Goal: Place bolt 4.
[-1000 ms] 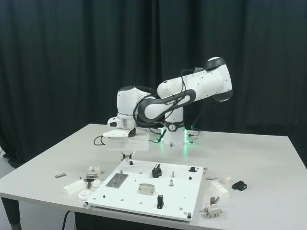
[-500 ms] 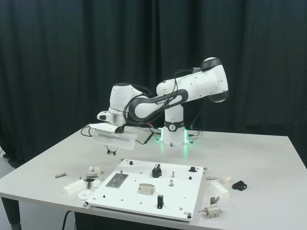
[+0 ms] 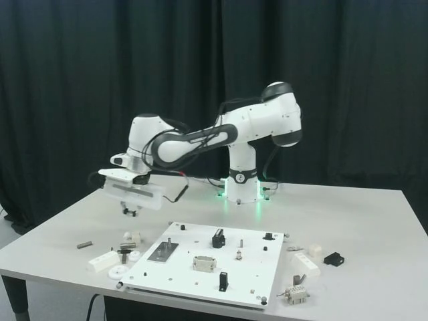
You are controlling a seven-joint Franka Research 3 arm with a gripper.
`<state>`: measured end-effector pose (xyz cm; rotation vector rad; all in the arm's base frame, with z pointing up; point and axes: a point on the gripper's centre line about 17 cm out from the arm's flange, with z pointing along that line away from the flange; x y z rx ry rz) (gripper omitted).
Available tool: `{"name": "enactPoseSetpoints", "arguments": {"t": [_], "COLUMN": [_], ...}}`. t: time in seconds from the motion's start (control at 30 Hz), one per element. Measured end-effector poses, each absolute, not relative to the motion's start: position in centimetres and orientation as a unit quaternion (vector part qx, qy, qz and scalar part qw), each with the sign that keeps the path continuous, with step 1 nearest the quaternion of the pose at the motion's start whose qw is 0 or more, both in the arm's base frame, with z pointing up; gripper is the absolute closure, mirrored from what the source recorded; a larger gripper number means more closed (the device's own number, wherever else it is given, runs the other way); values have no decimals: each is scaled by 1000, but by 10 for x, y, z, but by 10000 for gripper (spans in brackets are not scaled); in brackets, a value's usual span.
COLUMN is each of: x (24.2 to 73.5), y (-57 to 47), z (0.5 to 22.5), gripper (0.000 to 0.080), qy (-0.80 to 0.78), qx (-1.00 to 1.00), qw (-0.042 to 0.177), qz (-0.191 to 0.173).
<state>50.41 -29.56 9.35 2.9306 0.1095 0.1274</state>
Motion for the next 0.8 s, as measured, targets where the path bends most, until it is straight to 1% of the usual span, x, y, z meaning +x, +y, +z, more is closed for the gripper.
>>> {"name": "enactPoseSetpoints", "arguments": {"t": [0.5,0.8], "x": [551,570], "y": [-356,-380], "z": [72,55], "gripper": [578,578], "qy": [9,-3], "qx": [995,997], "qw": [89,65], "qz": [52,47]}}
